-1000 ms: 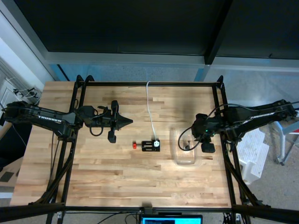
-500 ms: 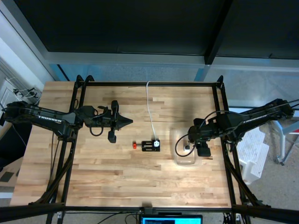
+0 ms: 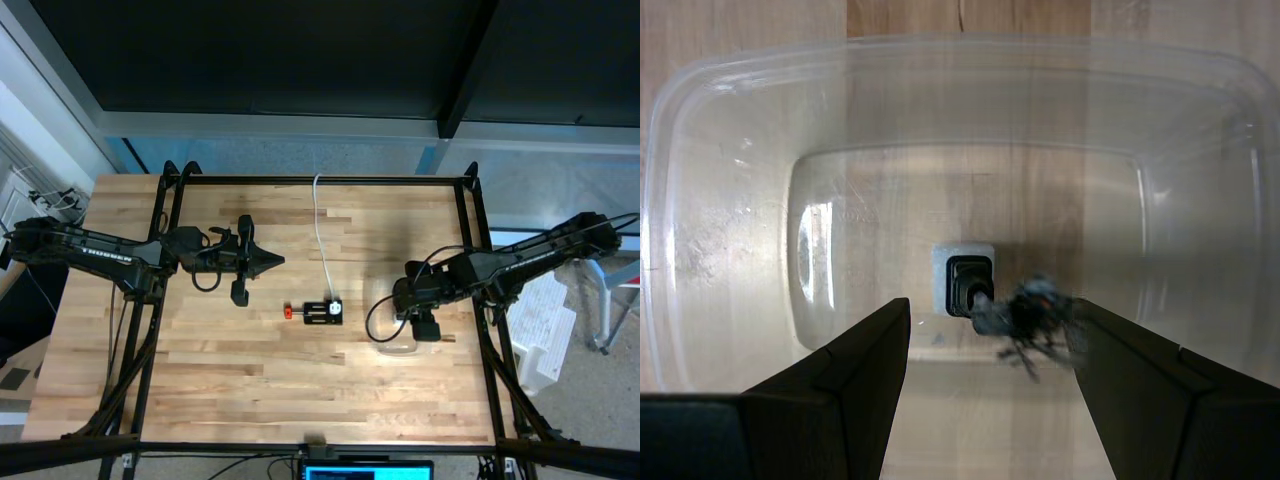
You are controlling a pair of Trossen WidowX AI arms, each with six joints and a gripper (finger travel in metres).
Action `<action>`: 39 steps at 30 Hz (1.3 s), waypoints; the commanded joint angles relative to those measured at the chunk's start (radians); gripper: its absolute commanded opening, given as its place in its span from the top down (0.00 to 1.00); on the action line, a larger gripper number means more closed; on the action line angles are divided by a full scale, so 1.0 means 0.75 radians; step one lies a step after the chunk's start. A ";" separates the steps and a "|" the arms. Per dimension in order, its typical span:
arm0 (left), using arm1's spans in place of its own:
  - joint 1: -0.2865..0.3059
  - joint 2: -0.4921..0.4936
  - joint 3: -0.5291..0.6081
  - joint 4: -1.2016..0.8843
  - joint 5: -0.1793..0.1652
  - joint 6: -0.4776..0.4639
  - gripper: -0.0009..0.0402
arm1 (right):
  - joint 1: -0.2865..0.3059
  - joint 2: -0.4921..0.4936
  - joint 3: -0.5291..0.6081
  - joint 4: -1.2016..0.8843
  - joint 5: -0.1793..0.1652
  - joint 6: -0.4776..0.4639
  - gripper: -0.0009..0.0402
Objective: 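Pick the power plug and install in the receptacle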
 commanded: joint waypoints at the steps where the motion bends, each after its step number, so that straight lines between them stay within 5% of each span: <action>1: 0.001 0.000 0.001 0.001 0.000 0.001 0.98 | 0.002 0.032 -0.004 0.008 0.000 -0.004 0.46; 24: 0.000 0.000 0.001 0.001 0.000 0.001 0.98 | 0.045 0.124 -0.065 0.123 0.001 0.025 0.46; 39: 0.000 0.000 0.001 0.001 0.000 0.001 0.98 | 0.045 0.123 -0.068 0.138 0.014 0.025 0.65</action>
